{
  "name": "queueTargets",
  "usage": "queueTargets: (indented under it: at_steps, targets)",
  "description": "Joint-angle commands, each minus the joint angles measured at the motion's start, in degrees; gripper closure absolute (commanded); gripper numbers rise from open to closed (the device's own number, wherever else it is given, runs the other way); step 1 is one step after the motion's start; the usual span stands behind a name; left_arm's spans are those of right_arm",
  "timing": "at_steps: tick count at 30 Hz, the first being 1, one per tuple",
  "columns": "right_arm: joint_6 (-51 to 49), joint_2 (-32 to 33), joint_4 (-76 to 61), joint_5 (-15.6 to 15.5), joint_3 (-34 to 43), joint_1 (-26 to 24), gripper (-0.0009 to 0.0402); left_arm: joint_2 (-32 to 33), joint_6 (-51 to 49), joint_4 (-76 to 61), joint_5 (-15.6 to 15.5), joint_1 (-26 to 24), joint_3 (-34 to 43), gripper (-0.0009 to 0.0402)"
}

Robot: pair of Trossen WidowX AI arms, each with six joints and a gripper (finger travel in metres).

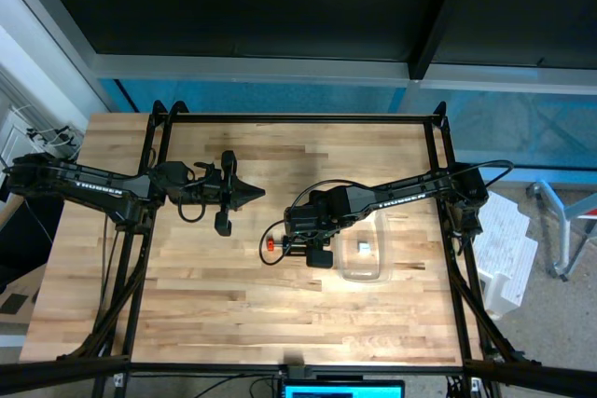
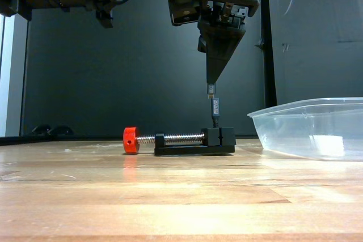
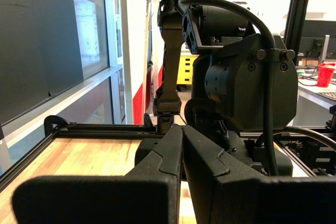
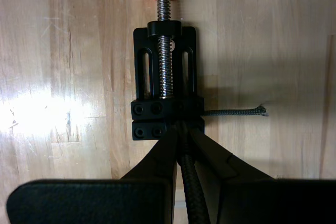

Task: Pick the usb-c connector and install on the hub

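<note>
With my right gripper point(image 2: 210, 83) pinching the usb-c connector point(image 2: 214, 105) upright, lower end in the small vise point(image 2: 193, 141), I'd move purely vertically; the left gripper point(image 1: 254, 193) hovers closed, well apart.

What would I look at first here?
The right pincer points straight down, holding the connector upright with its lower end at the black vise, which has a red knob and sits mid-table. A clear tub sits to the vise's right. The left pincer hangs shut and empty above the table, left of the vise.
</note>
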Motion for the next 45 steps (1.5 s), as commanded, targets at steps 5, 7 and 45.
queueTargets:
  at_steps: [5, 7, 45]
  targets:
    - [-0.11, -0.44, -3.52, 0.02, 2.6, 0.02, 0.0393, 0.02, 0.02, 0.02, 0.0, 0.0, 0.02, 0.0393]
    - [-0.24, -0.44, -4.37, 0.02, 3.54, 0.02, 0.0393, 0.02, 0.02, 0.02, 0.0, 0.02, 0.02, 0.0393]
    - [-1.51, 0.87, -5.53, 2.01, 4.46, 2.38, 0.0393, 0.02, 0.02, 0.02, 0.0, 0.0, 0.02, 0.0393]
